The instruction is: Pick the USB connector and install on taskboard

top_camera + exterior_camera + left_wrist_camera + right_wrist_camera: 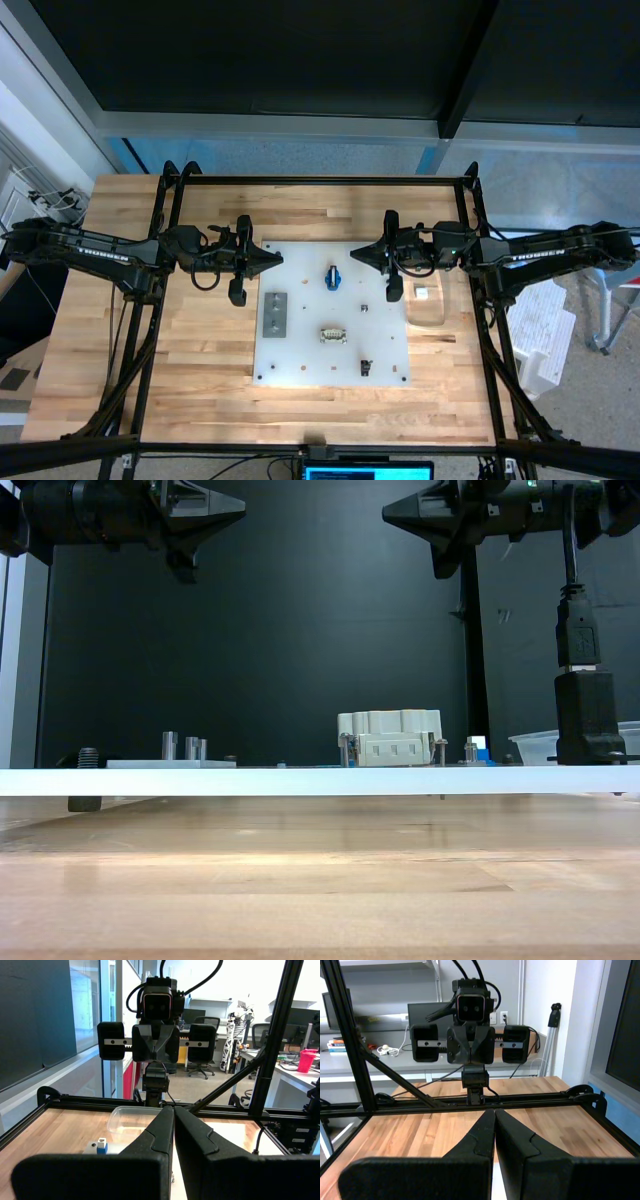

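The tiny black rectangular USB connector (366, 367) stands close to the near edge of the large flat white square taskboard (300, 365), right of its middle. In the low view the USB connector (587, 715) seems upright with a cable rising from it, though I cannot tell whether it sits in a socket.

The silver trapezoid multi-pin connector (333, 336) lies just beyond it. The grey rectangular block (274, 313) is toward the left edge and the blue knob (332, 277) is farther back.

The left gripper (276, 258) hovers over the board's far left corner, fingers pressed together and empty. The right gripper (355, 252) hovers over the far edge, right of the knob, likewise closed on nothing.
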Robot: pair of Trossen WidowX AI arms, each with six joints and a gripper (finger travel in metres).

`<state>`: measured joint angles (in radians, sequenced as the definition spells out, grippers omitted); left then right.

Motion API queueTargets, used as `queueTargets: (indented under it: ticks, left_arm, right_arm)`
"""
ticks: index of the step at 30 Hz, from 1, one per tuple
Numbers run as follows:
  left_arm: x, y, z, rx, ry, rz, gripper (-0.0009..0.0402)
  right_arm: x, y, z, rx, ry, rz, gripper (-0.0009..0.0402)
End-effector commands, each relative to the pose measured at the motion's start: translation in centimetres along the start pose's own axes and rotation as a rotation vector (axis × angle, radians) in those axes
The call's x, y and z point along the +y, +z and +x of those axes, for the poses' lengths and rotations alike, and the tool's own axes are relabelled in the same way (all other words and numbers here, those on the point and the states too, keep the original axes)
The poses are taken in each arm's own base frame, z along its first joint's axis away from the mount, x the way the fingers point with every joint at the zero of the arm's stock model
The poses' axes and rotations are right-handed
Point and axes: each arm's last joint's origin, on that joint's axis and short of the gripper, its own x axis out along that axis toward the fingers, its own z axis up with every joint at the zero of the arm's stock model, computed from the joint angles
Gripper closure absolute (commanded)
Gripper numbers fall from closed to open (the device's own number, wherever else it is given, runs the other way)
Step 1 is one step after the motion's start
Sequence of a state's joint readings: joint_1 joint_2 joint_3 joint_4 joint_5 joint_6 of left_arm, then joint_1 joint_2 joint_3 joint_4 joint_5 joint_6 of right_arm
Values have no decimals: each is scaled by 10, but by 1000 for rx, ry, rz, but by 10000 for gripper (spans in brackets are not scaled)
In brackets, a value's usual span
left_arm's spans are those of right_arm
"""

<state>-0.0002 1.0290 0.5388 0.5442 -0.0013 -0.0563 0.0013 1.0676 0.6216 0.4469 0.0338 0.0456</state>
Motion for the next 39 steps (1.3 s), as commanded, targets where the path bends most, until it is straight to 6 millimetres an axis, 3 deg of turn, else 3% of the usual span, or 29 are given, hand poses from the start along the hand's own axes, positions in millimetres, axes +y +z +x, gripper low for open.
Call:
queueTargets:
  ticks: [1,39]
  left_arm:
    - [0,0,0,0,0,0,393]
    - [0,0,0,0,0,0,393]
  right_arm:
    - [0,-3,-3,-9,0,0,393]
    - [0,-1,-10,-35,9,-1,393]
